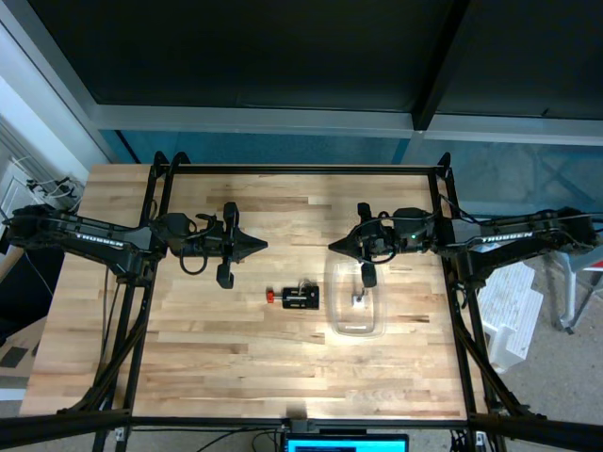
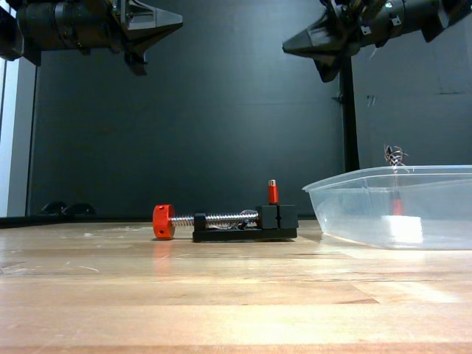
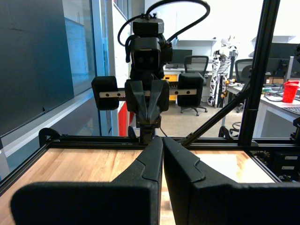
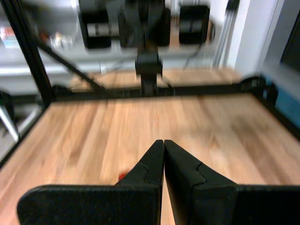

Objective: Pick the rca connector and install on the hub

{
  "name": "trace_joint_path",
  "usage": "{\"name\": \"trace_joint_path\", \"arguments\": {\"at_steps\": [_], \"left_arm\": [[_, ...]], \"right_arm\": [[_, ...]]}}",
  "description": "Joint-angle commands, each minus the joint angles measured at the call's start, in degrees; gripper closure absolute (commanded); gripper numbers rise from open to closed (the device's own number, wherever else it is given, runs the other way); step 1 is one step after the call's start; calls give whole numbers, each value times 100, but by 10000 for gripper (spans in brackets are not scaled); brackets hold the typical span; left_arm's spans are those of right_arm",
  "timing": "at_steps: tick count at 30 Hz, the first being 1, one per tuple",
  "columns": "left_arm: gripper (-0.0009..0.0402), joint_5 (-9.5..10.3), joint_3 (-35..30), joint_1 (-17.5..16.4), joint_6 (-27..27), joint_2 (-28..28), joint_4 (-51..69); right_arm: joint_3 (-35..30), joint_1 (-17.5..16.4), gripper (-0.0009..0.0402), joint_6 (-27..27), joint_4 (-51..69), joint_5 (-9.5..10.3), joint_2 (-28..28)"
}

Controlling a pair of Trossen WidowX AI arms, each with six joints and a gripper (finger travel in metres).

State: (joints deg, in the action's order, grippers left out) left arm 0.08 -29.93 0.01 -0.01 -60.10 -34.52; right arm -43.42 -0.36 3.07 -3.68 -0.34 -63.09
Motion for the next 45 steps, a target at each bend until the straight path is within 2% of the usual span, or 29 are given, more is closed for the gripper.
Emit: {"name": "trace_joint_path", "arguments": {"at_steps": [1,7,18,34,45], "left_arm": [[393,-2,-2,-2,-2,-2,0],[393,-2,-2,0,0,-2,0],[393,-2,-2,0,0,-2,0],[393,-2,-2,0,0,-2,0],[393,-2,-2,0,-2,-2,0]], "right_arm": [[-304,-85,393,-9,916,4,-2],[-798,-245,393,59,2411,-15,-2],[-1335,-437,393,256,4153,-70,-2],[-1523,-863,393,750,5445,-72,-59],[-1523,-1043,392,938,5722,-70,-404]]}}
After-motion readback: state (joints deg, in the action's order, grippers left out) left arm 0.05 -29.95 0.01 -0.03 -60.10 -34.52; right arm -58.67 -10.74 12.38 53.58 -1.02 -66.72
